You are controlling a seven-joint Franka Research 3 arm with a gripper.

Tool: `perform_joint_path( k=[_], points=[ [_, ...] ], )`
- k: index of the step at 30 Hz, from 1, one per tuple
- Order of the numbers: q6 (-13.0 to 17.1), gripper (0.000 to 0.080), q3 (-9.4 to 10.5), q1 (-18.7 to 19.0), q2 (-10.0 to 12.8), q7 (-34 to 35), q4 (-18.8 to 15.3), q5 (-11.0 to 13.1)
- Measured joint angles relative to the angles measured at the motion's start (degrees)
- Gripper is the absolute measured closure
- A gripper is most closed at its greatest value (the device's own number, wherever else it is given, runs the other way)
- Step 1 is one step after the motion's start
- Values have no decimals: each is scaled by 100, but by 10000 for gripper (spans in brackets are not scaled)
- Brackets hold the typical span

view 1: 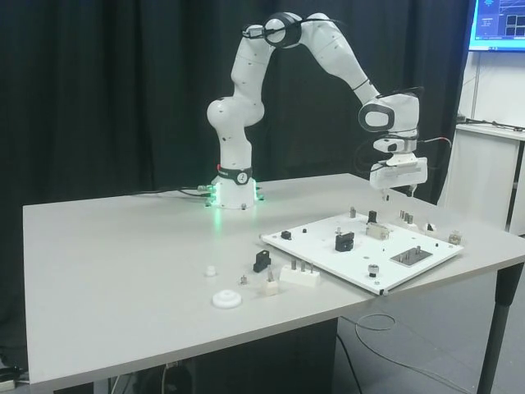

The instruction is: Pick round peg 2.

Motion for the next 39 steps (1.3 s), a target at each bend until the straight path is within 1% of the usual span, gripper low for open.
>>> perform_joint_path(
  k=[7,15,19,24,32,39],
  points=[
    [-43,3,0,29,147,128,167,-89],
    [-235,3,-7,84,300,274,400,-203],
    [-279,3,-10,123,376,357,480,-272],
    [-342,3,-35,213,478,385,569,-286],
    [-347,3,-175,430,613,406,652,-286],
    [-347,3,-374,610,700,406,748,-286]
  ],
)
